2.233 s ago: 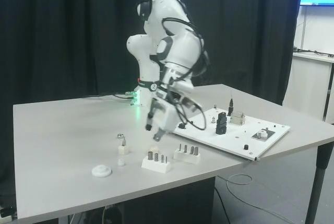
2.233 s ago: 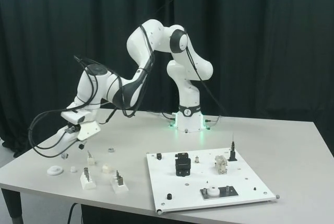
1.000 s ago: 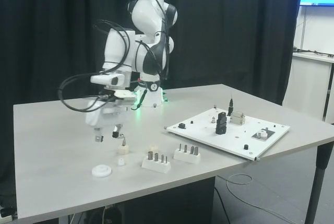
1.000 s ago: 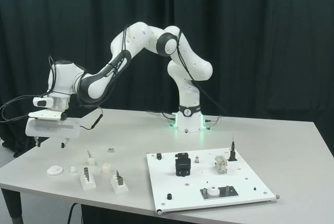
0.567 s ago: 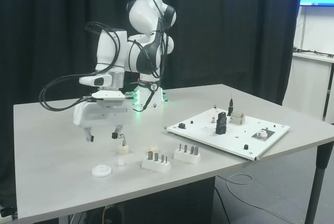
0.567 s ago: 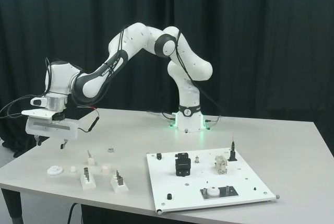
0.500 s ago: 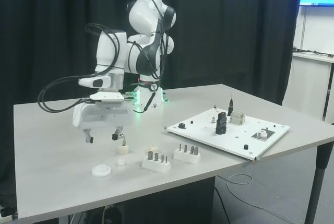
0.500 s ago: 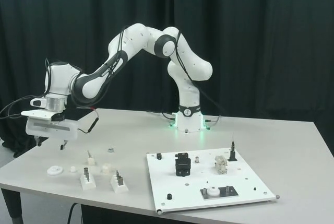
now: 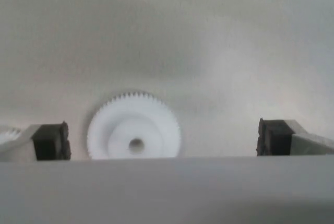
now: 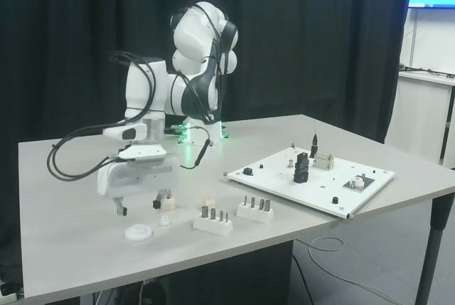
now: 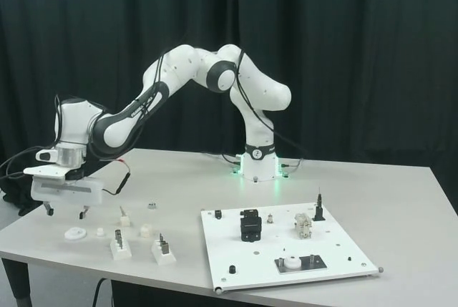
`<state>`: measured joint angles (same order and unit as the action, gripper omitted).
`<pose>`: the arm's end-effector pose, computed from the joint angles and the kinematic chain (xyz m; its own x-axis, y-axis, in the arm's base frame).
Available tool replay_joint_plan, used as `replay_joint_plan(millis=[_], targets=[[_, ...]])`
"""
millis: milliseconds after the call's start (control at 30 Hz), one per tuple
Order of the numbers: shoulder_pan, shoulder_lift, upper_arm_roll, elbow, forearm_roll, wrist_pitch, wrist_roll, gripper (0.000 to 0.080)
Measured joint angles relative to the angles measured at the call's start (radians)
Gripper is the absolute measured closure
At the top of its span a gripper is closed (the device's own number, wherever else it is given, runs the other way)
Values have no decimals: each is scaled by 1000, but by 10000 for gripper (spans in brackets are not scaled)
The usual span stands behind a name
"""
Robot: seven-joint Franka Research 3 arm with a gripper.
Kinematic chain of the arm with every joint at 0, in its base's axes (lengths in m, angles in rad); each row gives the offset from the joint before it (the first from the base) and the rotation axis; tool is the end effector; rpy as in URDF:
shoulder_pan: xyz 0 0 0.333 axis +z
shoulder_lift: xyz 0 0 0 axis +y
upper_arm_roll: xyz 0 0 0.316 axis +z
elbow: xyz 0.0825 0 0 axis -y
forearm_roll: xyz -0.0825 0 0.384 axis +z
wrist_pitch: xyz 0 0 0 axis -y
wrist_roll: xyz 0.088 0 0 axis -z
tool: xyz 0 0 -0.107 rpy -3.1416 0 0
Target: Pick large gear.
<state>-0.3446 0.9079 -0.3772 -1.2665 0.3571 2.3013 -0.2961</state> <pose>0.6307 -0.4385 0.2474 0.8749 -0.4483 0.1833 -0.4630 -0.8852 0.0455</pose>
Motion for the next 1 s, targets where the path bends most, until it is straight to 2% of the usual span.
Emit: replay_joint_plan(millis=[267,533,1000], targets=[[-29,70,0,103,35,-64,-26,3],[-54,103,0,177,37,-144,-68,3],[-76,109,-1,189,37,-236,-158,3]])
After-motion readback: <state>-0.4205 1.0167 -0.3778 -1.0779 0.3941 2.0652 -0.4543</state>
